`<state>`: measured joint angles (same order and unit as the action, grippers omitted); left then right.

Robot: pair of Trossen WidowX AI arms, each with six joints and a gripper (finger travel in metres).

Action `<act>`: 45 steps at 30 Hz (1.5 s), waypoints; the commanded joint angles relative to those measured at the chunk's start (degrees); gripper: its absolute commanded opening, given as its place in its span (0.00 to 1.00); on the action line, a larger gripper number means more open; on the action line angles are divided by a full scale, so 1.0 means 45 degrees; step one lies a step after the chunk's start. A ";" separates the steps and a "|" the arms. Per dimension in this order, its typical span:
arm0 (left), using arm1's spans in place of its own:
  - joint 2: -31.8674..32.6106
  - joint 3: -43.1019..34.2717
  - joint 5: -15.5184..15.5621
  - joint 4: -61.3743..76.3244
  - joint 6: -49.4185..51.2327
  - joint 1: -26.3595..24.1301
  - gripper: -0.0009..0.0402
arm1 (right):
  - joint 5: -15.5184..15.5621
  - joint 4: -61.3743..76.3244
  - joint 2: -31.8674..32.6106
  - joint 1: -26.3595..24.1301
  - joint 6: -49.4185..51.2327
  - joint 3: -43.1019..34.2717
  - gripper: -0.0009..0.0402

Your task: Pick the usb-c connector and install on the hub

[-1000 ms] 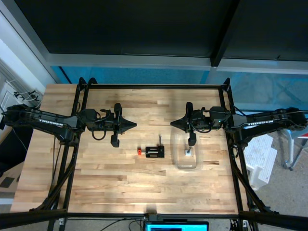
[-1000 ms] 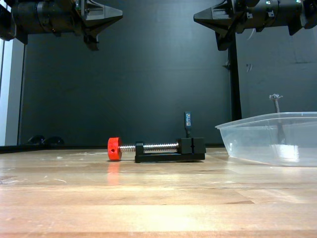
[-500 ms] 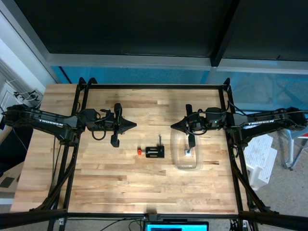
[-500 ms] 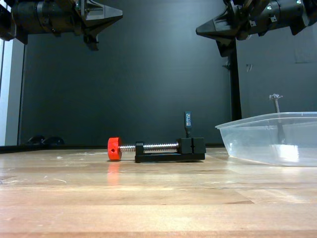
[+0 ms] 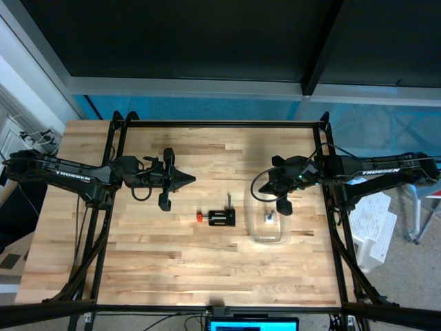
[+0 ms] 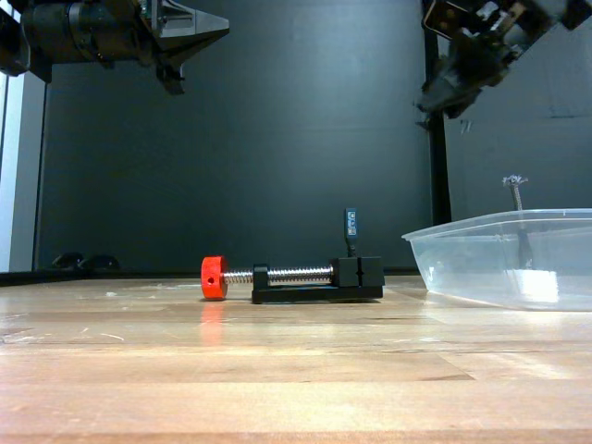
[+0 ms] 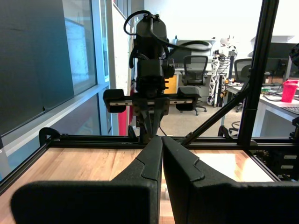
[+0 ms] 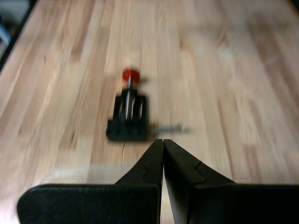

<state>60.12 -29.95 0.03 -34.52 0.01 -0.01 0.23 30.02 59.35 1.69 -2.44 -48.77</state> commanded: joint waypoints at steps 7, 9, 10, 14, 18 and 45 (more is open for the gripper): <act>0.0000 0.0000 -0.0005 0.0000 0.0000 0.0005 0.02 | -0.0039 0.3322 -0.0005 0.0204 -0.0573 -0.0631 0.02; 0.0000 0.0000 -0.0005 0.0000 0.0000 0.0000 0.02 | -0.0039 0.3891 -0.0005 0.0311 -0.0714 -0.0670 0.02; 0.0000 0.0000 -0.0005 0.0000 0.0000 0.0005 0.02 | -0.0039 0.4119 -0.0005 0.0374 -0.0738 -0.0670 0.02; 0.0000 0.0000 0.0000 -0.0005 0.0000 0.0005 0.02 | -0.0053 0.5100 0.0068 0.0933 -0.1035 -0.0670 0.02; 0.0000 0.0000 -0.0005 0.0000 0.0000 0.0000 0.02 | -0.0053 0.5751 0.0539 0.1588 -0.1481 -0.0670 0.02; 0.0000 0.0000 -0.0005 0.0000 0.0000 0.0005 0.02 | -0.0491 0.4624 0.3541 0.2283 -0.2584 -0.0622 0.42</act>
